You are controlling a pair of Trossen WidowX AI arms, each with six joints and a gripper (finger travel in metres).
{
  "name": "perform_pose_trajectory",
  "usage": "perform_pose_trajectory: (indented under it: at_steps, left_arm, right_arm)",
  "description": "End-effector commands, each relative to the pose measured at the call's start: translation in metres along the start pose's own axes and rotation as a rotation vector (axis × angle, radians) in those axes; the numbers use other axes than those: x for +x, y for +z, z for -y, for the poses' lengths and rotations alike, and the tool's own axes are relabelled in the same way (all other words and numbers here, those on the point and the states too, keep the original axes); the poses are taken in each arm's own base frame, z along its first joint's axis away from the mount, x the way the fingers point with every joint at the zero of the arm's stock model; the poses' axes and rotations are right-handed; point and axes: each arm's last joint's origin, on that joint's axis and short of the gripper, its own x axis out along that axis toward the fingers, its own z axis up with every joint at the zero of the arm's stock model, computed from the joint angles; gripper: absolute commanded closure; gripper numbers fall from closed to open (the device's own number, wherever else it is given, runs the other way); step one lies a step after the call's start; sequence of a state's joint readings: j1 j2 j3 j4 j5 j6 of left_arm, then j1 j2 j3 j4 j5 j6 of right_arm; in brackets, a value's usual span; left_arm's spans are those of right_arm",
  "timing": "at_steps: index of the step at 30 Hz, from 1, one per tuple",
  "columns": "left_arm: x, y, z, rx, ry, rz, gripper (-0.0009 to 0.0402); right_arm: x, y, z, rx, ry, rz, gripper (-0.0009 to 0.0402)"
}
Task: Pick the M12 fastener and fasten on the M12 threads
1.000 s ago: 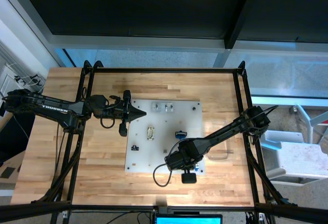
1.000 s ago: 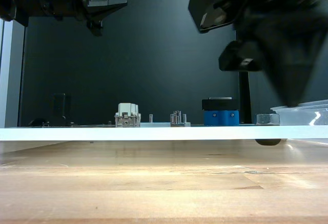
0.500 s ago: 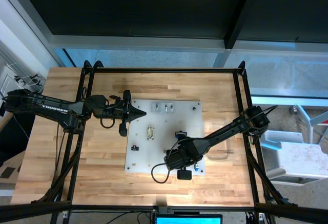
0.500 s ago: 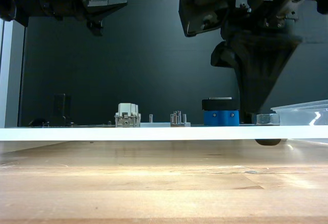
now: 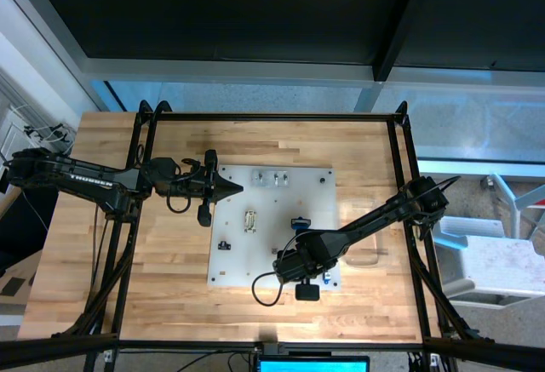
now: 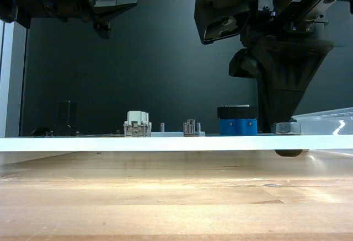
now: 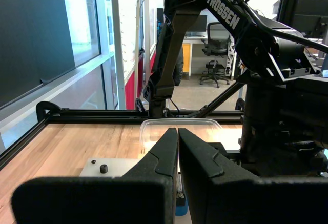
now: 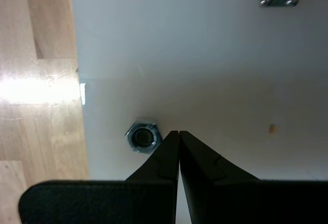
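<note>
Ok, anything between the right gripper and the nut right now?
Nothing visible. The right gripper, shut, has its tips just beside the nut on the white board, only bare board between. The left gripper, shut, is parked above the board's left edge.

A lab in an office building: a wooden bench (image 5: 170, 244) inside a black frame (image 5: 272, 117), big windows (image 7: 82, 19), desk chairs (image 7: 213, 66) beyond.

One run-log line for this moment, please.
left gripper: shut, raised over left edge of board | right gripper: shut, empty, tips down beside nut | nut: appears seated on its stud, not gripped
</note>
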State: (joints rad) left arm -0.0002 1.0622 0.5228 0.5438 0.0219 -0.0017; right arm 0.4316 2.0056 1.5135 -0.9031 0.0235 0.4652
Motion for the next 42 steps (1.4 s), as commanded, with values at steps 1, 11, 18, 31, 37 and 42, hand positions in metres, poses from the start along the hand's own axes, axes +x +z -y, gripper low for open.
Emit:
perform_pose_trajectory:
  at_steps: [1,11,18,31,37,42]
  left_arm:
    - [0.0000,0.0000,0.0000,0.000,0.000,0.000,0.0393]
    - [0.0000,0.0000,-0.0001,0.000,0.000,0.000,0.0393]
    - [0.0000,0.0000,0.0000,0.000,0.000,0.000,0.0393]
    - [0.0000,0.0000,0.0000,0.000,0.000,0.000,0.0393]
    - [0.0000,0.0000,0.0000,0.000,0.000,0.000,0.0393]
    - [0.0000,0.0000,-0.0001,0.000,0.000,0.000,0.0393]
  right_arm:
    - [0.0006,-0.0002,-0.0001,-0.002,0.001,-0.003,0.0393]
    - [-0.0051,-0.0082,-0.0064,-0.035,0.282,-0.174,0.0393]
    - [-0.0064,-0.0069,-0.0036,-0.024,0.184,-0.122,0.0393]
    - [-0.0003,-0.0024,-0.0004,0.002,0.031,-0.037,0.0393]
    - [0.0025,-0.0006,-0.0014,0.002,0.034,-0.024,0.0393]
    - [0.0025,-0.0009,-0.0024,-0.003,0.066,-0.038,0.0393]
